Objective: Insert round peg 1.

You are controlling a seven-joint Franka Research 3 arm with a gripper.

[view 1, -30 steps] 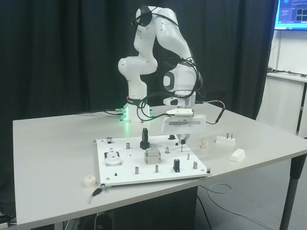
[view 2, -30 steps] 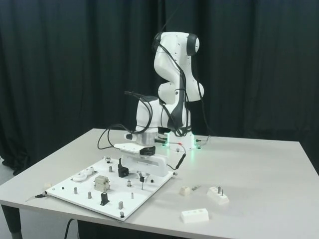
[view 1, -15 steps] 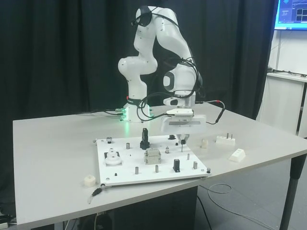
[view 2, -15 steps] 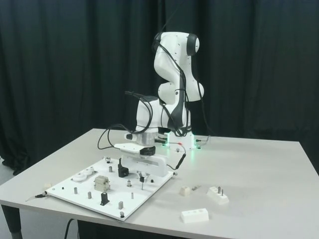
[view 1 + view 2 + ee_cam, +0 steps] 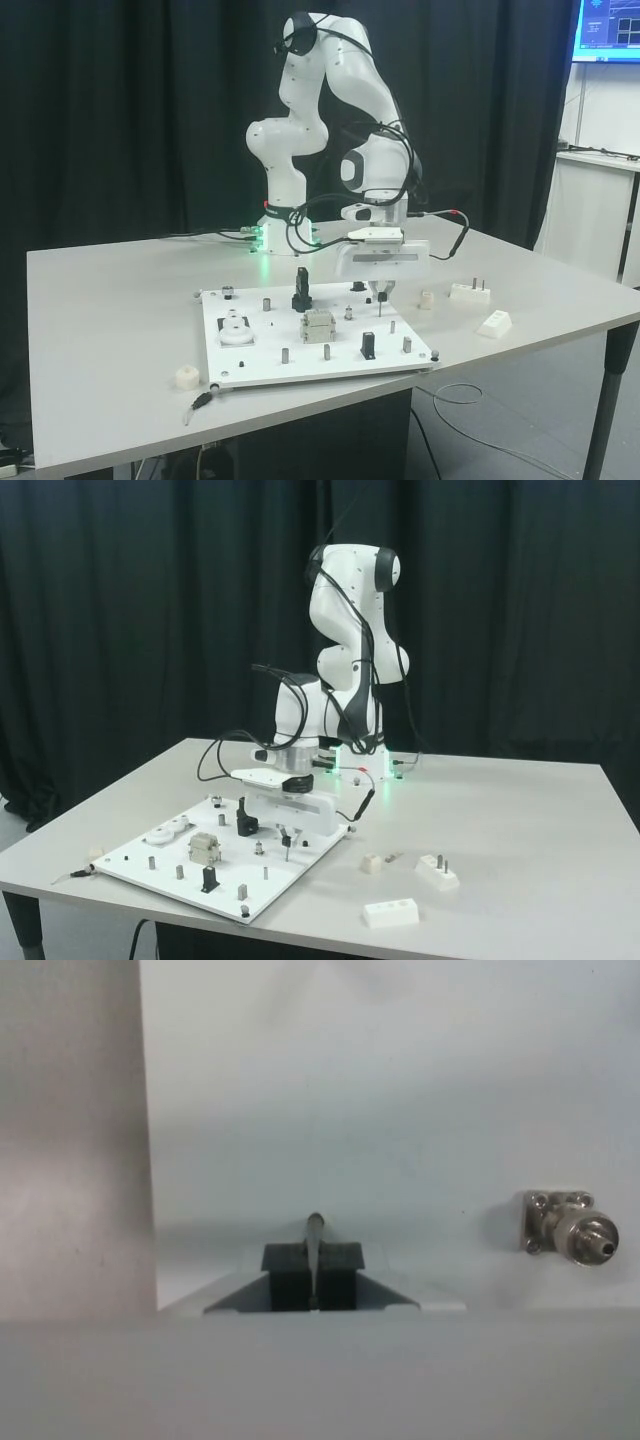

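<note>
My gripper (image 5: 380, 292) hangs low over the right part of the white board (image 5: 262, 345), shut on a thin grey round peg (image 5: 381, 306) that points straight down. In the second room view the gripper (image 5: 286, 839) and the peg (image 5: 286, 852) stand above the board's (image 5: 160, 872) far side, with the peg's tip just over the surface. From the wrist, the black fingertips (image 5: 290, 1265) of the gripper (image 5: 314, 1278) clamp the peg (image 5: 315, 1232) over bare white board (image 5: 380, 1110). No hole shows under the tip.
A metal connector with a square flange (image 5: 570, 1232) sits on the board near the peg. Black fixtures (image 5: 300, 292), a grey block (image 5: 318, 325) and short posts stand on the board. A white pin holder (image 5: 470, 291), white block (image 5: 494, 324) and white cylinder (image 5: 185, 377) lie off it.
</note>
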